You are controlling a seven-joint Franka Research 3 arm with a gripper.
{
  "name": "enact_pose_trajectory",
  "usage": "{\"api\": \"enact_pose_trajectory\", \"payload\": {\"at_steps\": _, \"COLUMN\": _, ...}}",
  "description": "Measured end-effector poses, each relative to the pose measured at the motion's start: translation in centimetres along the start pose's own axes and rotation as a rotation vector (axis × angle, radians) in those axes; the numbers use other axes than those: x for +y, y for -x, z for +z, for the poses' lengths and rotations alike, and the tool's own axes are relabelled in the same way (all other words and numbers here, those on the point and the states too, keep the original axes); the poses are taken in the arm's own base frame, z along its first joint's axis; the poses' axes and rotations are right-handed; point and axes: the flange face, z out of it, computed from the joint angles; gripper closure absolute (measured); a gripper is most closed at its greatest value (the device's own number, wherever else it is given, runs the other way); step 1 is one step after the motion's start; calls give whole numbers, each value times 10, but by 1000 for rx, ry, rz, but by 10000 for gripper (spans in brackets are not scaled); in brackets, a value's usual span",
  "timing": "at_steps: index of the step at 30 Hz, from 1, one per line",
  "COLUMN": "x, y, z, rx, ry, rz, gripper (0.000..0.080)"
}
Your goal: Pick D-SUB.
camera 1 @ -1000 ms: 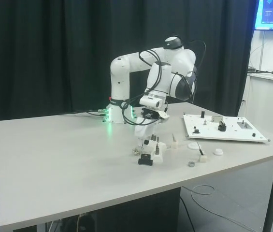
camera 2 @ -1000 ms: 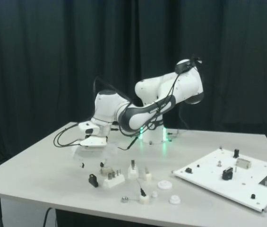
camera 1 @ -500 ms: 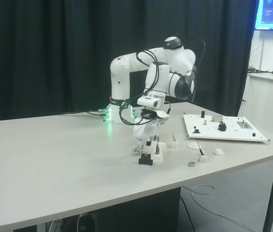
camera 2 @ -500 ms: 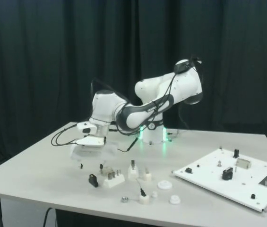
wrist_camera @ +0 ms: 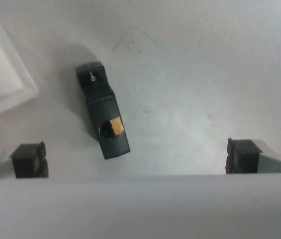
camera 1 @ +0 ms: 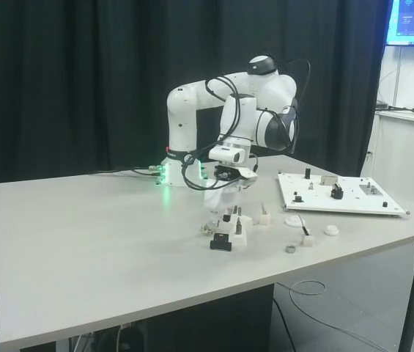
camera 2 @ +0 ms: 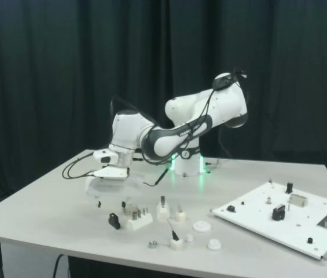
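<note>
D-SUB (wrist_camera: 103, 110), a small black block lying flat on the tabletop (wrist_camera: 190, 74), looks light, rigid, best pinched across its long sides by the claw (wrist_camera: 135, 158), whose fingers stand wide apart.

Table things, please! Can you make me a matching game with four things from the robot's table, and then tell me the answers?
Things:
1. plug
2. claw
3. flat board
4. light at the arm's foot

Clues:
A. green
B. open, holding nothing
C. black, lying on the grey table
D. white, with small parts on it

Pairs: 1-C, 2-B, 3-D, 4-A
</note>
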Motion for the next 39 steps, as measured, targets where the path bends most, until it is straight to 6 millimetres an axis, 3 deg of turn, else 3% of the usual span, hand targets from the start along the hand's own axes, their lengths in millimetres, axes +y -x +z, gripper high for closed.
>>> {"api": "enact_pose_trajectory", "payload": {"at_steps": 39, "x": 5, "y": -9, "z": 42, "rx": -92, "ry": -92, "rz": -114, "gripper": 3}}
